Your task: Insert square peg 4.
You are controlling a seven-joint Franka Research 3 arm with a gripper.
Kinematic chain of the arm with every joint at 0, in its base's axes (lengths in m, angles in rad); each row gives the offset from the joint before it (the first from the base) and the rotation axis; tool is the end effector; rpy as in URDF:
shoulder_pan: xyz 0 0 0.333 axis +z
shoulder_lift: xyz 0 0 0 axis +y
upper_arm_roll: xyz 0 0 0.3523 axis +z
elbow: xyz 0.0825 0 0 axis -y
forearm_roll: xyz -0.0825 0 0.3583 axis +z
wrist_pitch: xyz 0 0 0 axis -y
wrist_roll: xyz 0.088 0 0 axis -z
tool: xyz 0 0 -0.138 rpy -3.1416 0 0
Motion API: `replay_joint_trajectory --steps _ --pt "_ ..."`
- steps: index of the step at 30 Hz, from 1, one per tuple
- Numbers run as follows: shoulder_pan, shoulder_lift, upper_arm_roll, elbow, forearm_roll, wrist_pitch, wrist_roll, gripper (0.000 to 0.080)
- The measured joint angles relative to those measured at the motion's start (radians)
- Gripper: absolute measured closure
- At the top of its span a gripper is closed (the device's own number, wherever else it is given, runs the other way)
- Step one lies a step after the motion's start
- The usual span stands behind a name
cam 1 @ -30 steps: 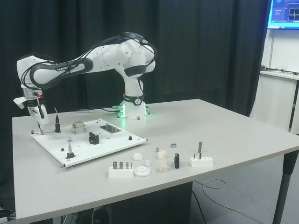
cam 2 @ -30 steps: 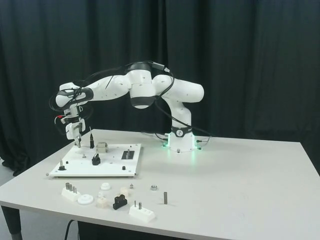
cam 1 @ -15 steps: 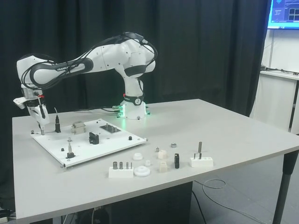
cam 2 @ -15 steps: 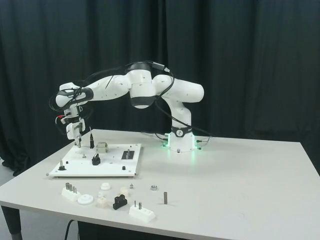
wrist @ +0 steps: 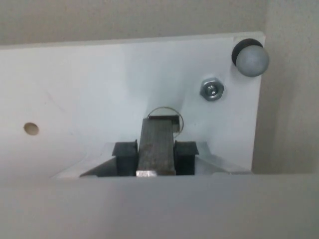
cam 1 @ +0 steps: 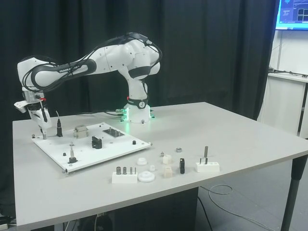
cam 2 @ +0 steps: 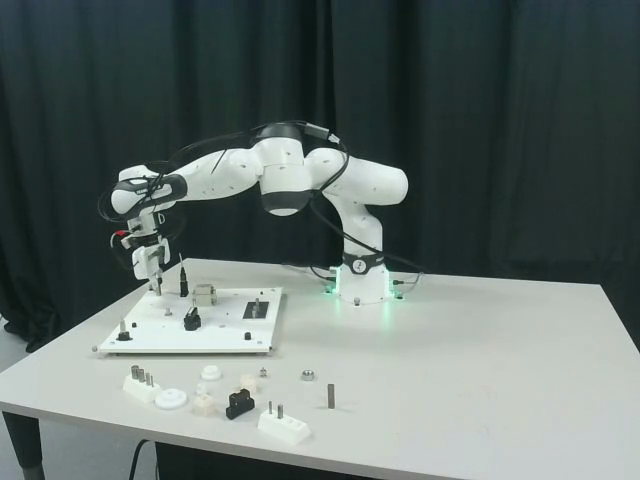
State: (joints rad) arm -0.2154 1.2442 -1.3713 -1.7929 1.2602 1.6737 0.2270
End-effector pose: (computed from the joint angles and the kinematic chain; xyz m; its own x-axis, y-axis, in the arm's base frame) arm 0.2343 -0.5691 0.2122 -0.5541 -0.8200 -0.1435 -0.8319 0.5518 0.0589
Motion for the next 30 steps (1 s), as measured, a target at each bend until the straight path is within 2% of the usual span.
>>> replay_joint_trajectory --steps 30 --pt "-0.005 -0.003 0.003 -0.002 0.000 0.009 0.031 0.0649"
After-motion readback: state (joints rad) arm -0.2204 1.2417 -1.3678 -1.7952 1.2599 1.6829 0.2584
